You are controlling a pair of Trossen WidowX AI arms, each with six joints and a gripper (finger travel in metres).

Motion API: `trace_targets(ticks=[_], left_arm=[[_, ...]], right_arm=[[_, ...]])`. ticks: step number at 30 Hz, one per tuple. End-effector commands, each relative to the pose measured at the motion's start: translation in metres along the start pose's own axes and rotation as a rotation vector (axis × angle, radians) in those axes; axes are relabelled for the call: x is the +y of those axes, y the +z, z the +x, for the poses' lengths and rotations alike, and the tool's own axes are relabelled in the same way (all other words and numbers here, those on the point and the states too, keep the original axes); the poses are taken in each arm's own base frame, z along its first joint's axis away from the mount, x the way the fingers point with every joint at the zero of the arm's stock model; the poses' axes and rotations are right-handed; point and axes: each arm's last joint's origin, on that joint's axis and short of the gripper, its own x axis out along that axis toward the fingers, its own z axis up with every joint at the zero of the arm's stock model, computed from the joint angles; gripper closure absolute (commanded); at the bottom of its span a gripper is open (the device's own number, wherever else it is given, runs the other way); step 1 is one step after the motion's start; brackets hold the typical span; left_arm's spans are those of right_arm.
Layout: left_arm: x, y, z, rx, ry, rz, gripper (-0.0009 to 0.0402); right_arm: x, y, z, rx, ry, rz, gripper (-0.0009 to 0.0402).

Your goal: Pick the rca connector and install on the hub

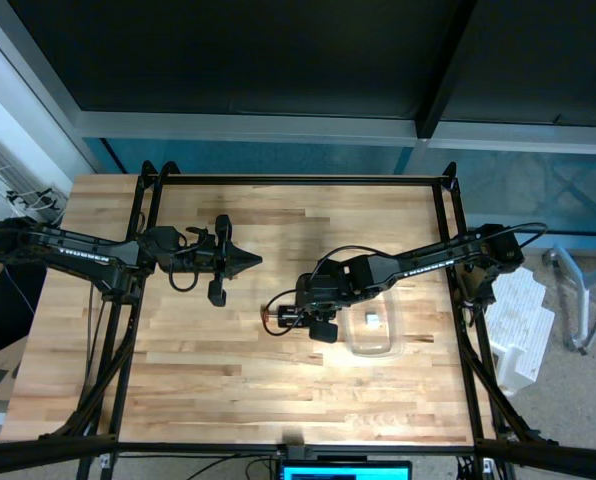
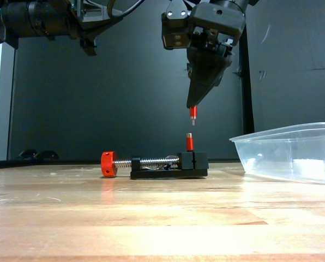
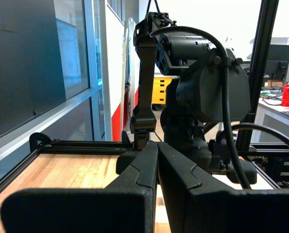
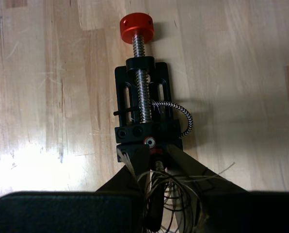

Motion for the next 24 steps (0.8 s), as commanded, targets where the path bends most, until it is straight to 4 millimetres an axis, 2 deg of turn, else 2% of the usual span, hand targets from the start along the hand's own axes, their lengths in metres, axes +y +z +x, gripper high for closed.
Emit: trace_targets(ticks=[1, 24], left_arm=[[0.000, 0.000, 0.000, 0.000, 0.000, 0.000, 0.0393], [0.000, 0.000, 0.000, 0.000, 0.000, 0.000, 0.0393]], right_arm=[[0.000, 0.001, 0.001, -0.004, 0.002, 0.000, 0.0393], [0.002, 0.001, 0.013, -0.006, -0.001, -0.004, 0.0393]])
